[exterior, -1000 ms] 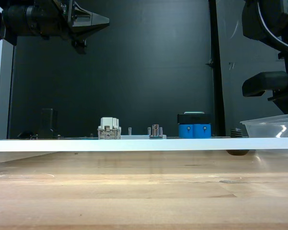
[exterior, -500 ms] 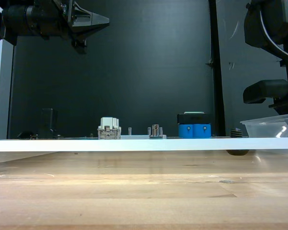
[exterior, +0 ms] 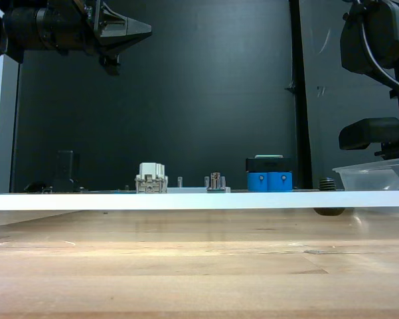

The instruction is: Pick the M12 fastener and fasten on the M12 threads

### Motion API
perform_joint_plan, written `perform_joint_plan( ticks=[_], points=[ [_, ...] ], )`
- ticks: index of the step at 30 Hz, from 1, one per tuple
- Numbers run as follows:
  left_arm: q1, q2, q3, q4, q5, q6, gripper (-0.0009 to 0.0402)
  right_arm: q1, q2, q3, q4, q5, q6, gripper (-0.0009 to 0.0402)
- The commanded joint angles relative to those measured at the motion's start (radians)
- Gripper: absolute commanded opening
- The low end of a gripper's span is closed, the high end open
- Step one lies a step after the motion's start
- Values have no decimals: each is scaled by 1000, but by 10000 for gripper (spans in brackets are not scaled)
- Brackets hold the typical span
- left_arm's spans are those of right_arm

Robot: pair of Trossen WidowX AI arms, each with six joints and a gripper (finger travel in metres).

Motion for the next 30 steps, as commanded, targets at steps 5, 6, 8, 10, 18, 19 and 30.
perform_joint_plan(
  ticks=[5, 6, 8, 10, 18, 19, 30],
  points=[
    [0, 0, 0, 0, 0, 0, 0, 0, 0, -10, 19, -24, 25, 160],
    [0, 0, 0, 0, 0, 0, 0, 0, 0, -10, 19, -24, 25, 160],
    [0, 0, 0, 0, 0, 0, 0, 0, 0, -10, 19, -24, 25, 159],
    [0, 0, 0, 0, 0, 0, 0, 0, 0, -10, 20, -24, 25, 154],
    [0, 0, 0, 0, 0, 0, 0, 0, 0, -10, 22, -24, 25, 108],
    [0, 0, 0, 0, 0, 0, 0, 0, 0, -10, 22, -24, 25, 102],
    [0, 0, 0, 0, 0, 0, 0, 0, -1, -10, 21, -23, 25, 52]
  ],
)
